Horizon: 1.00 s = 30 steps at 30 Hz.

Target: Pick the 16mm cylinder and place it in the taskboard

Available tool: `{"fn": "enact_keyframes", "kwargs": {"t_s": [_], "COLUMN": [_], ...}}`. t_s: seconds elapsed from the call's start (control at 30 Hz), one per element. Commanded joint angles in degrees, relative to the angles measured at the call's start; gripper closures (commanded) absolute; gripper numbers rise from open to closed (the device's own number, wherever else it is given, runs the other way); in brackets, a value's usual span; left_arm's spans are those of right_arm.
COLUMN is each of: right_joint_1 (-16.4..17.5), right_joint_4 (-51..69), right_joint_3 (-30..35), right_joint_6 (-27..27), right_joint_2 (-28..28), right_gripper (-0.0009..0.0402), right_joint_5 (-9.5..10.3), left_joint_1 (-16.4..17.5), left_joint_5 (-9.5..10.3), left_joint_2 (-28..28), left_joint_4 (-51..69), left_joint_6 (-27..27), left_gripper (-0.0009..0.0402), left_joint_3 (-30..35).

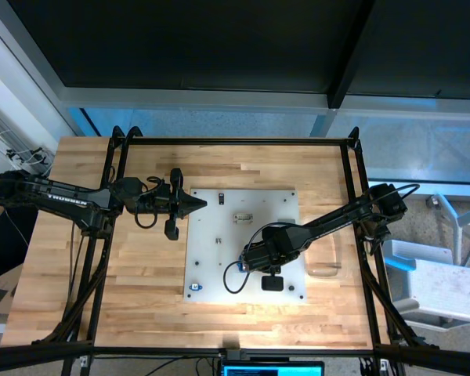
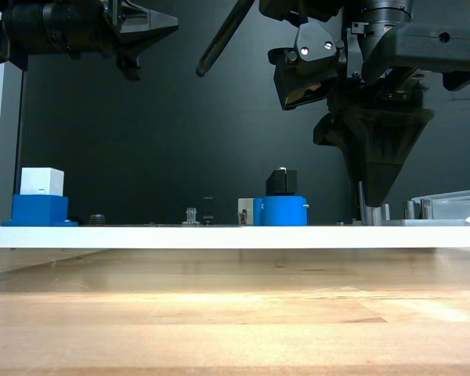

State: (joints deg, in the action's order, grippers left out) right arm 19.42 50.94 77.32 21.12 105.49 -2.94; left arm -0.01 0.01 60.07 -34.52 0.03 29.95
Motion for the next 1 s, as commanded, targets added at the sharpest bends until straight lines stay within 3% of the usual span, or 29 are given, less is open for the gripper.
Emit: {"fn": "enact_keyframes", "kwargs": {"t_s": [0.03,0.5,1.0], "right_joint_1": [0.1,0.2,0.3], "right_joint_4": [0.0,0.0,0.7], "right_joint_3": [0.0,0.0,0.1], "right_joint_6": [0.0,0.9,0.9], "right_joint_2": [0.0,0.0,-0.9], "right_gripper": [0.0321,0.0219,0.0191], "right_joint_5": [0.02,-0.02,-0.11], "left_joint_1": [0.0,0.0,0.0], "left_joint_5": [0.0,0.0,0.0], "left_joint_2": [0.0,0.0,0.0], "left_joint_4": [0.0,0.0,0.0], "left_joint_6": [0.0,0.0,0.0], "left_gripper": [0.0393,0.0393,0.0393], "left_joint_3": [0.0,0.0,0.0]}}
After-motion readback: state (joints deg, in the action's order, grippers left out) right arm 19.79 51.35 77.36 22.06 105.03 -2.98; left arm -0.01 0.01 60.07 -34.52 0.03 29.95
